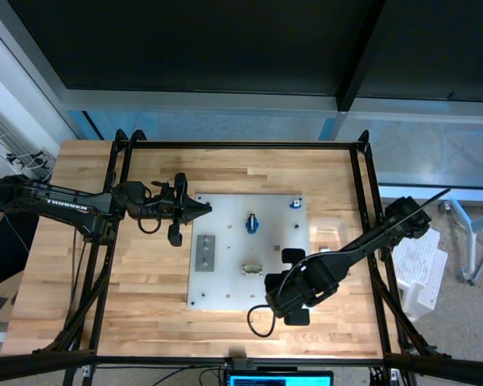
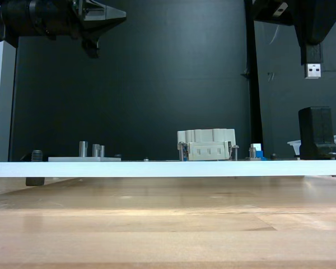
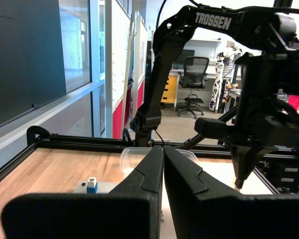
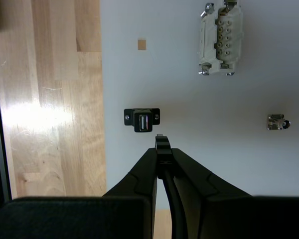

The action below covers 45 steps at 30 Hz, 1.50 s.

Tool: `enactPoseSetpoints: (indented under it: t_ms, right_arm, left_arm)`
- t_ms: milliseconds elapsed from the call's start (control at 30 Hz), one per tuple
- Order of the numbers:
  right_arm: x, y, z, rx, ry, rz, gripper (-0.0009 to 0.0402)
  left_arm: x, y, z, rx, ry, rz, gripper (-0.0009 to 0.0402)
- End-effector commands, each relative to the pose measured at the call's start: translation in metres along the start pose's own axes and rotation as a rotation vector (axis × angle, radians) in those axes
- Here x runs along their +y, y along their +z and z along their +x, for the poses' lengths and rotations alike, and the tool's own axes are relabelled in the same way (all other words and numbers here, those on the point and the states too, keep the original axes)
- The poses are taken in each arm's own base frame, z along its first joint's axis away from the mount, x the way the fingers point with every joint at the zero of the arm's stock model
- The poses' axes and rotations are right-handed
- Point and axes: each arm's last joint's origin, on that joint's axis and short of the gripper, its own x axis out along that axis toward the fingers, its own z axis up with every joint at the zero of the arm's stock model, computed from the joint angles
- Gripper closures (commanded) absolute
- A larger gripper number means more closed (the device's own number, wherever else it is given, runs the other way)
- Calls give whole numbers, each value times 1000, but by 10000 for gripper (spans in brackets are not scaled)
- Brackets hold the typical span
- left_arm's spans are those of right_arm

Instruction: Pick the USB connector and install on taskboard

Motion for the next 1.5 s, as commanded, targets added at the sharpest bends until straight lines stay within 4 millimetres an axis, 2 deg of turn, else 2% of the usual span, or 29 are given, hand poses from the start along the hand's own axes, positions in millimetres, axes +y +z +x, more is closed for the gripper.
enactPoseSetpoints:
  t_ms: [33, 567, 1500]
  right_arm:
    - [5, 3, 3, 0, 2, -6, 393]
    - [12, 8, 26, 44, -14, -11, 393]
    - [12, 9, 32, 34, -2, -17, 393]
  left_arm:
    - [0, 0, 0, 0, 0, 0, 393]
    - [0, 0, 0, 0, 0, 0, 393]
    - [0, 0, 0, 0, 0, 0, 393]
